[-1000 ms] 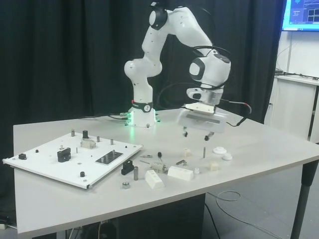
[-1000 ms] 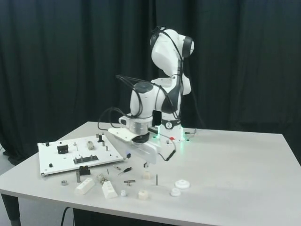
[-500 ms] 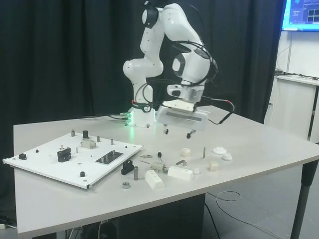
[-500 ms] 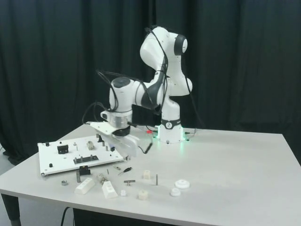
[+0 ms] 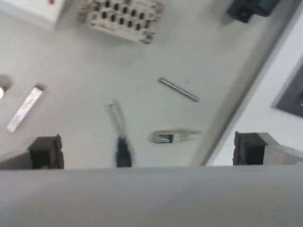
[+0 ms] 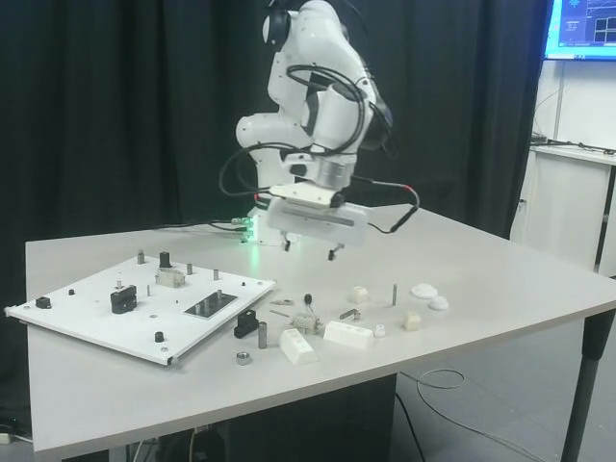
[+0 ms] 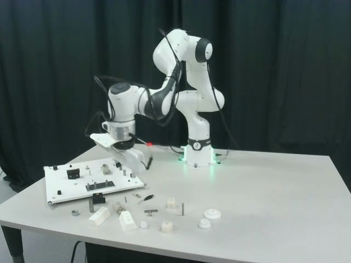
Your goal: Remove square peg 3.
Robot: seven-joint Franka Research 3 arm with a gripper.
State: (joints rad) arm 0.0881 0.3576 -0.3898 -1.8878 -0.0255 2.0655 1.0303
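The white board (image 6: pixel 87 322) lies at the table's left with several short grey pegs (image 6: pixel 216 273) standing upright on it; I cannot tell which one is square peg 3. My gripper (image 6: pixel 309 249) hangs open and empty above the table, just off the board's right edge and well above it. The wrist view shows both black fingertips (image 5: pixel 45 151) wide apart, with the board's edge (image 5: pixel 284 75) under one of them. From the second room view the gripper (image 7: pixel 134 163) hovers over the board's near corner (image 7: pixel 134 183).
Loose parts lie beside the board: white blocks (image 6: pixel 348 334), a black block (image 6: pixel 247 323), a nut (image 6: pixel 243 358), an upright grey pin (image 6: pixel 394 293), white discs (image 6: pixel 424 290). Under the gripper are a black-handled tool (image 5: pixel 121 142), a thin pin (image 5: pixel 179 90) and a white connector (image 5: pixel 120 19).
The arm has swung left, from above the loose parts on the right toward the board's right edge. The gripper has stayed open and empty.
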